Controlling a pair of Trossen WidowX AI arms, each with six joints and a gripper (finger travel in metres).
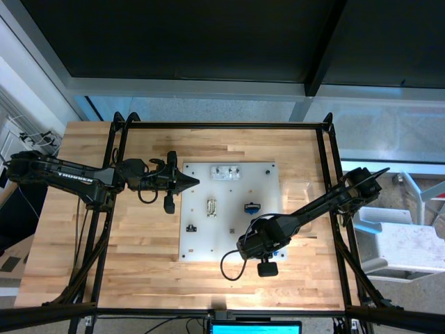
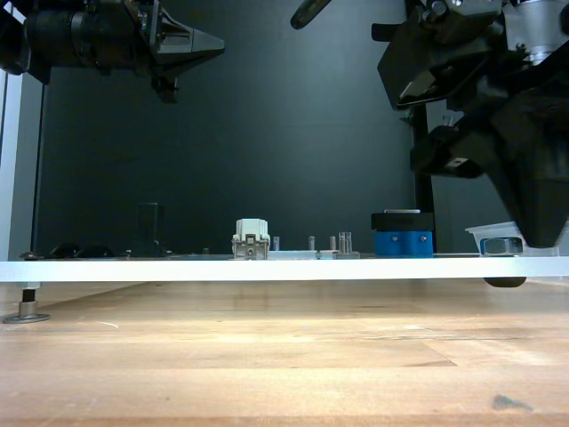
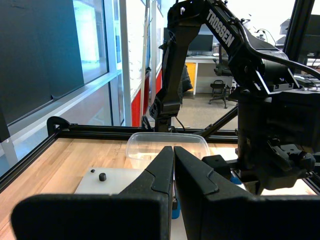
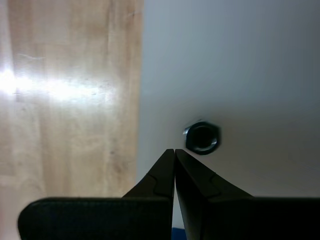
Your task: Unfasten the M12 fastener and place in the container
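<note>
The small silver hexagonal nut [image 4: 201, 137] lies low on the white rectangular board [image 4: 240, 60], at about the board's 5 o'clock, with a dark core filling its bore. No ribs show, and I cannot tell whether it is threaded on its stud or merely resting there. From above it is hidden entirely beneath the right arm [image 1: 313, 205]. At table height it seems to sit inside the clear shallow plastic tray [image 3: 150, 145], yet that tray stands off the board at its 3 o'clock side, on the wooden table [image 1: 104, 243]. There is one nut, one tray and two arms. The right arm slants in from the table's 3 o'clock edge, wrist bent down. The right gripper [image 4: 174, 150] points straight at the board, fingers clenched tip to tip on nothing, with the nut just beside the tips and apart from them. The left arm [image 1: 62, 177] reaches level from 9 o'clock. The left gripper [image 3: 173, 148] hangs high over the board's 10 o'clock edge, aimed toward 3 o'clock, fingers pressed together and empty.
</note>
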